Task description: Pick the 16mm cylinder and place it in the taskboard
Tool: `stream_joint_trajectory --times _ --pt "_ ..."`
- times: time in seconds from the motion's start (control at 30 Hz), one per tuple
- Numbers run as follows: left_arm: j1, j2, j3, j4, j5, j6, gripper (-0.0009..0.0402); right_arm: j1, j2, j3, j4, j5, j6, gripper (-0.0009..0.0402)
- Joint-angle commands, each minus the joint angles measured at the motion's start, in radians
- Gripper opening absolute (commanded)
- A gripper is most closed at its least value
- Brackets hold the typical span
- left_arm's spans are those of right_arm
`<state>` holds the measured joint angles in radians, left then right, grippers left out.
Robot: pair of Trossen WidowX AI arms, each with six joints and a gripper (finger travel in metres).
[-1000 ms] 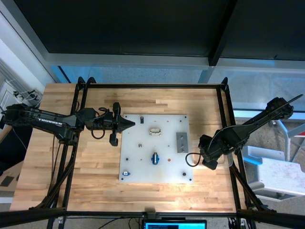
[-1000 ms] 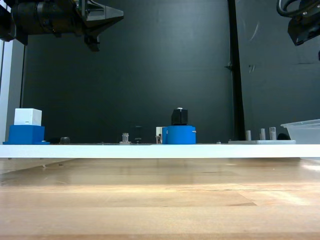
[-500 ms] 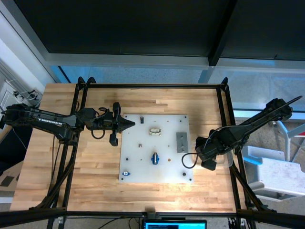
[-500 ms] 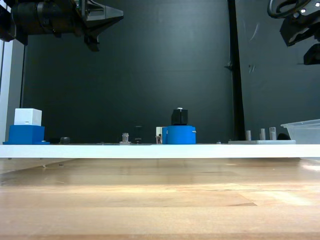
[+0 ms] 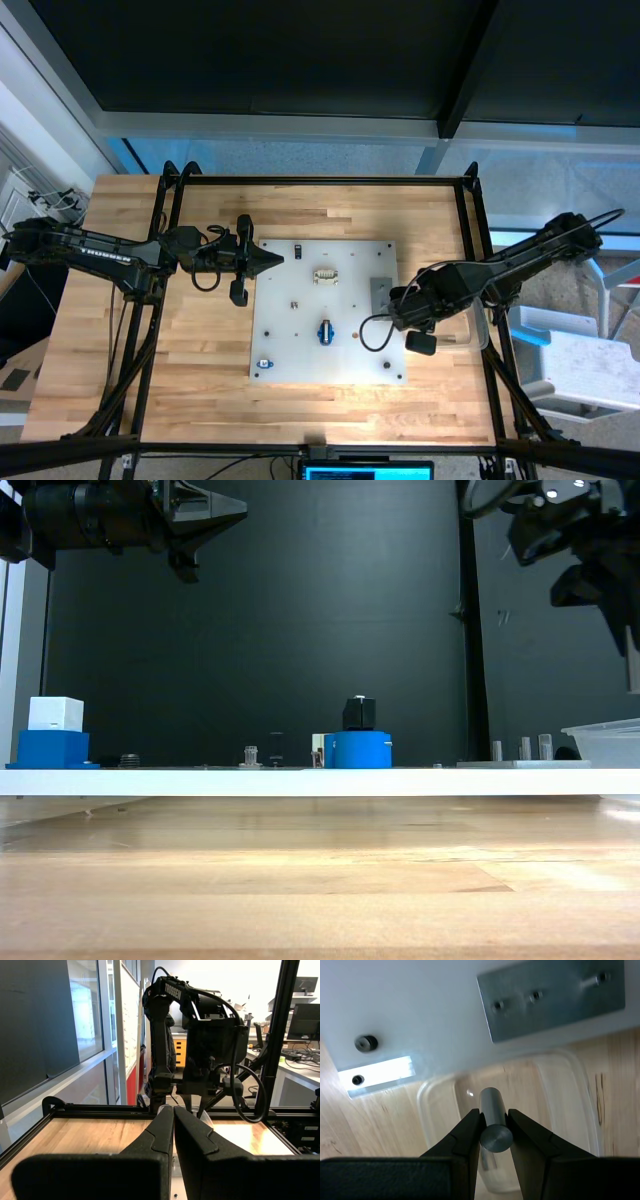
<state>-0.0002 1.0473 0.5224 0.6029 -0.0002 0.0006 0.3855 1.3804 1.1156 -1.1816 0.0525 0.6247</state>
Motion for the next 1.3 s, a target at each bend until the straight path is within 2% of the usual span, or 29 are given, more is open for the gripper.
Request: stream_joint_trajectory --times 0.03,0.37,1.3 --pt "0.0 0.0 0.0 0.0 0.0 0.0 0.0 -0.015 0.033 0.032 0.003 0.0 -0.029 0.0023" --pt "0.0 0.0 0.0 0.0 0.0 0.0 0.0 -0.057 0.152 0.132 0.039 0.0 -0.103 0.0023" --pt "0.0 0.0 0.0 0.0 0.0 0.0 0.0 -0.085 0.409 0.354 0.081 -0.01 -0.207 0.0023"
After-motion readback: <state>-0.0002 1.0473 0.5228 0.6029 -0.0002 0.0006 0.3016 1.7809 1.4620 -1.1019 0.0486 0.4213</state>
